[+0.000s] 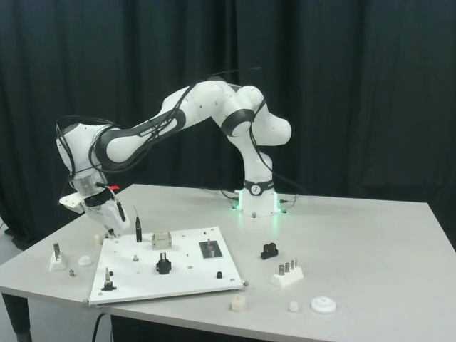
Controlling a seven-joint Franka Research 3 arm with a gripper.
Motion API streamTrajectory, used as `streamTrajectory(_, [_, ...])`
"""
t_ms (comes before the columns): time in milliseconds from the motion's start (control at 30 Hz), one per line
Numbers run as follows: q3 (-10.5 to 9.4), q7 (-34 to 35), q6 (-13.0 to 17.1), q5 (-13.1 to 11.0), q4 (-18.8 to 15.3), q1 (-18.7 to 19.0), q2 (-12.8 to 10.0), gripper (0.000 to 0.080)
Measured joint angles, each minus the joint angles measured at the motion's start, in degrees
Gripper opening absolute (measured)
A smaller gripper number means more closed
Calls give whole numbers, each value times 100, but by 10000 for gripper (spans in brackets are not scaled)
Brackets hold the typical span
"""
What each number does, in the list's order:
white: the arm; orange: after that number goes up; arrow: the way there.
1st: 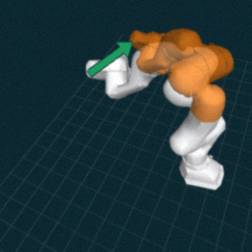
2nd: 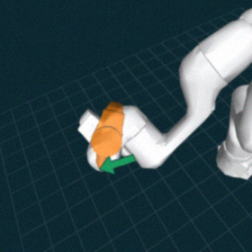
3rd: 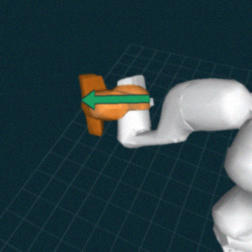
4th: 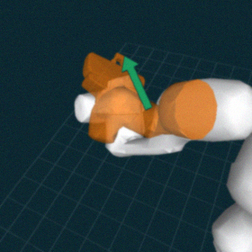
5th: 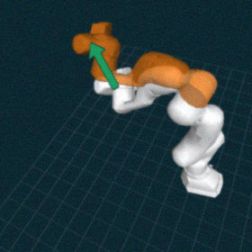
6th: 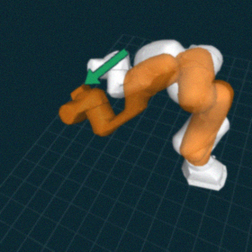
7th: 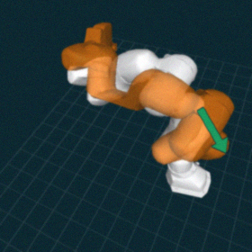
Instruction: Insert bolt 4.
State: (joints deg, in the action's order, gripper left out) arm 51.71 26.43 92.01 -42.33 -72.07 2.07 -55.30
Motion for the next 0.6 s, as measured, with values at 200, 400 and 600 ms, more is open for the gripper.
streamTrajectory(200, [-344, 394, -81, 339, -34, 92, 224, 242])
streamTrajectory(400, [-705, 759, -81, 699, -164, 206, 473, 242])
streamTrajectory(600, [-1002, 1076, -4, 986, -332, 347, 683, 242])
